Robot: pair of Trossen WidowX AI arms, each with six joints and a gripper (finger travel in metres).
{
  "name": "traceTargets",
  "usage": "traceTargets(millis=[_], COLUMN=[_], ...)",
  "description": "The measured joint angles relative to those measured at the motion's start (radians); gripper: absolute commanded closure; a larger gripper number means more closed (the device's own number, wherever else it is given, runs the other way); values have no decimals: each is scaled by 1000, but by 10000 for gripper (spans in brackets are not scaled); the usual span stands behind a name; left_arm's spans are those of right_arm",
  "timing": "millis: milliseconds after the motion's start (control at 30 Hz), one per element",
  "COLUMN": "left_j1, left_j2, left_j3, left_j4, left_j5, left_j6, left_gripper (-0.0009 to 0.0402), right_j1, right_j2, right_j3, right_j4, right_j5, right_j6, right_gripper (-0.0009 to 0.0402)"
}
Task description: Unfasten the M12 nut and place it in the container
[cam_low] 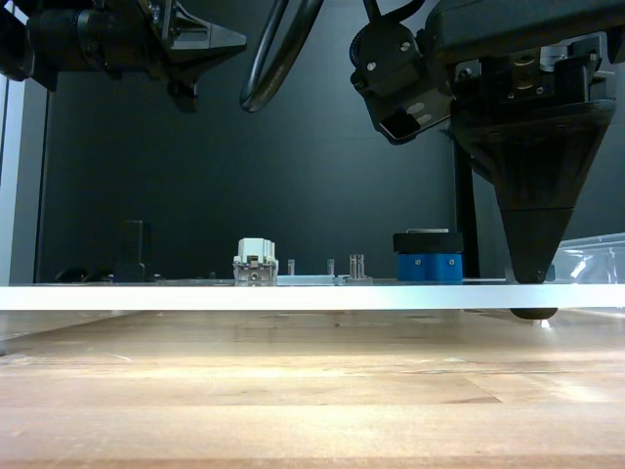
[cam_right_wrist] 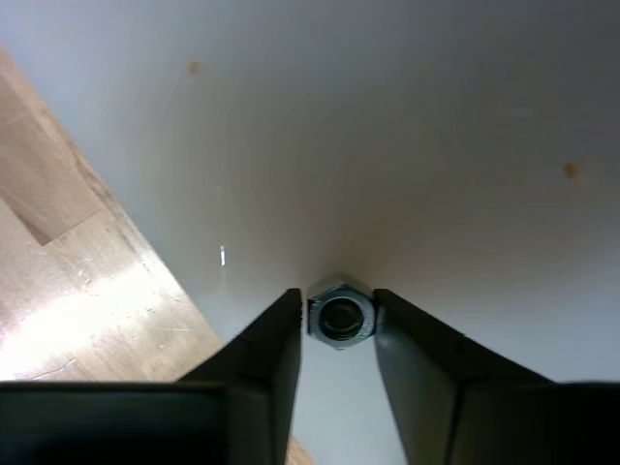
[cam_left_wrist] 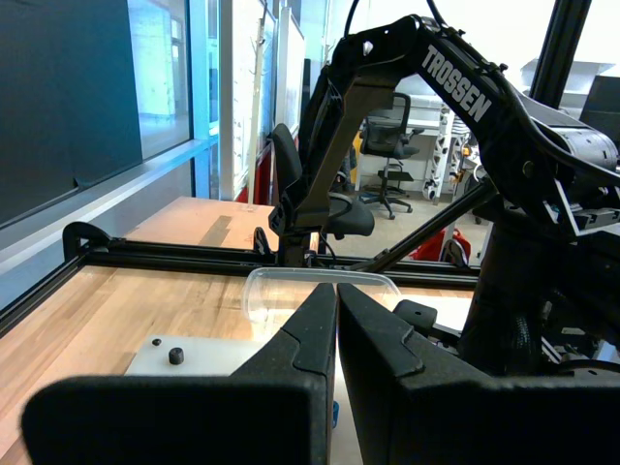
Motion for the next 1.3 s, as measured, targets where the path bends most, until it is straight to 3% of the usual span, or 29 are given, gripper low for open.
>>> traceTargets(millis=[200, 600, 1300], left_j1=[0, 0, 0], left_j2=[0, 0, 0], left_j3=[0, 0, 0], left_j4=[0, 0, 0], left_j5=[0, 0, 0], left_j6=[0, 0, 0], left_gripper=[393, 393, 393], right_j1=[0, -2, -2], right_j2=[0, -1, -7], right_j3=[0, -1, -1], right_j4=[4, 10, 19], right_j5=[1, -7, -8], right_j6=[-20, -98, -1254], right_gripper=[396, 382, 381])
